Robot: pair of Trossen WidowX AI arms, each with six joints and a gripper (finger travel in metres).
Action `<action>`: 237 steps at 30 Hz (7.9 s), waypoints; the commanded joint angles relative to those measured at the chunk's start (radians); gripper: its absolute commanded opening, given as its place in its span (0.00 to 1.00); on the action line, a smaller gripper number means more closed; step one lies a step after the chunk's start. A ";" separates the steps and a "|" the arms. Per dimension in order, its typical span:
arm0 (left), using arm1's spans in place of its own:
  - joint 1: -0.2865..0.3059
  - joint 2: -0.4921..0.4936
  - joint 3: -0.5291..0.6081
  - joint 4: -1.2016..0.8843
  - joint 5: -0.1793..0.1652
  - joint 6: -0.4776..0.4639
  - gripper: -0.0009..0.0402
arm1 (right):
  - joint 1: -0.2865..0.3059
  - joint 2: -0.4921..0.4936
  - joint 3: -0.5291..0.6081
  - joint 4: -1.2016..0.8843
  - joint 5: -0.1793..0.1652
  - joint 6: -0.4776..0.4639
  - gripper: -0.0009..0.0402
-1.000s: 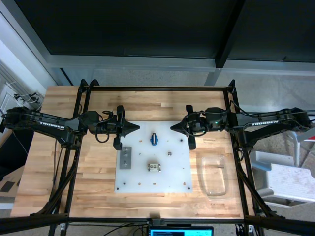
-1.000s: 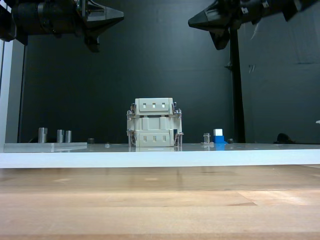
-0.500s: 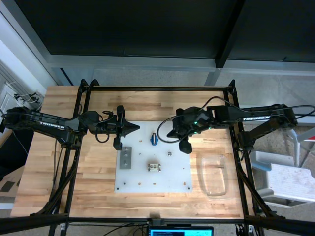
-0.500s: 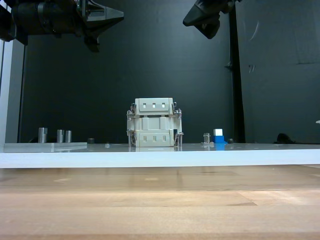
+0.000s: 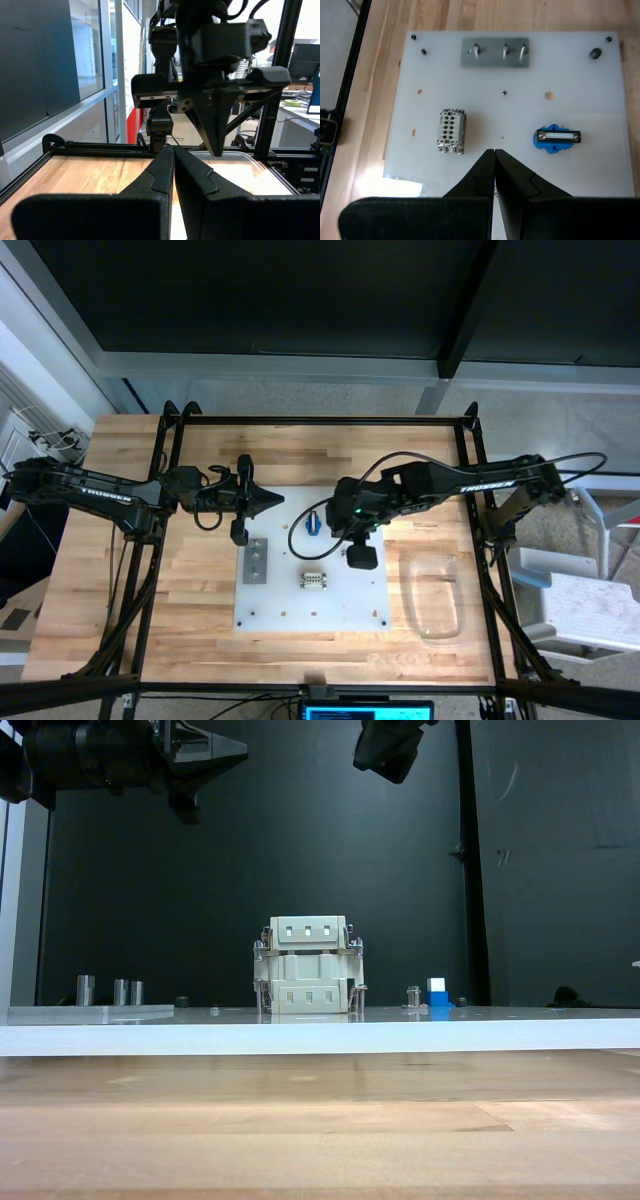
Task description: Remove the HAN10-E connector and place it in the container
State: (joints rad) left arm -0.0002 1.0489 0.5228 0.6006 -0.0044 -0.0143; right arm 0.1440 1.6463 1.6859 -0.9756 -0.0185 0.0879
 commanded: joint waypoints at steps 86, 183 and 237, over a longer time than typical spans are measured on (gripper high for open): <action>0.000 0.000 0.000 -0.001 0.000 0.000 0.02 | 0.144 0.572 0.291 -0.085 0.055 0.184 0.70; 0.000 0.000 0.000 -0.001 0.000 0.000 0.02 | 0.412 -0.173 -0.576 -0.043 0.083 0.711 0.07; 0.000 0.000 0.000 -0.001 0.000 0.000 0.02 | 0.686 -0.238 -0.949 0.262 0.157 1.031 0.35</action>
State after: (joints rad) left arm -0.0002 1.0485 0.5228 0.5991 -0.0048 -0.0139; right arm 0.8295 1.4082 0.7364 -0.7158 0.1383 1.1198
